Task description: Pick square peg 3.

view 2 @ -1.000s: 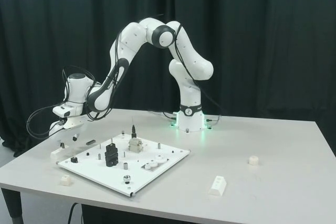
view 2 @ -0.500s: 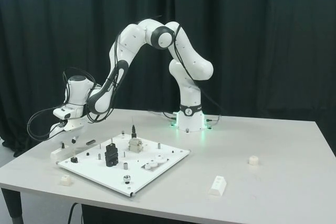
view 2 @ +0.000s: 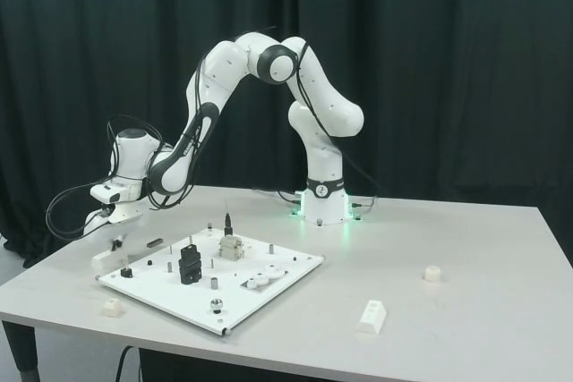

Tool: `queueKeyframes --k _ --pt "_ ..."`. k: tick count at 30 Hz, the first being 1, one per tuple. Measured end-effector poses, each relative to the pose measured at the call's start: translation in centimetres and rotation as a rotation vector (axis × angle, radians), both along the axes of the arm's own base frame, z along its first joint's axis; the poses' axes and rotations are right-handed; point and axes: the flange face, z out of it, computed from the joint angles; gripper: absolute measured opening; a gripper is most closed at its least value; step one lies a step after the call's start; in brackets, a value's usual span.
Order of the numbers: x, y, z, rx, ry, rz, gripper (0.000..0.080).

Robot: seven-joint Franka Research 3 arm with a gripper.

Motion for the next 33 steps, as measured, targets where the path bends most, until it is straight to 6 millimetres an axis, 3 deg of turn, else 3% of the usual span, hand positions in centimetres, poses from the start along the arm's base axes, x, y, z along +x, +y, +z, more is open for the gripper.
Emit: queueKeyframes --k 1,2,11,12,33 --pt "0.0 0.0 0.0 0.0 0.0 0.0 0.0366" --pt "0.0 0.0 0.0 0.0 -0.001 0.0 0.0167" --pt "0.5 -0.2 0.5 -0.009 -0.01 0.004 0.0167" --pt "0.6 -0.2 0.7 -0.011 -0.012 0.005 0.0077" --pt "1.2 -0.2 4.3 0.015 -0.03 -0.004 0.0077"
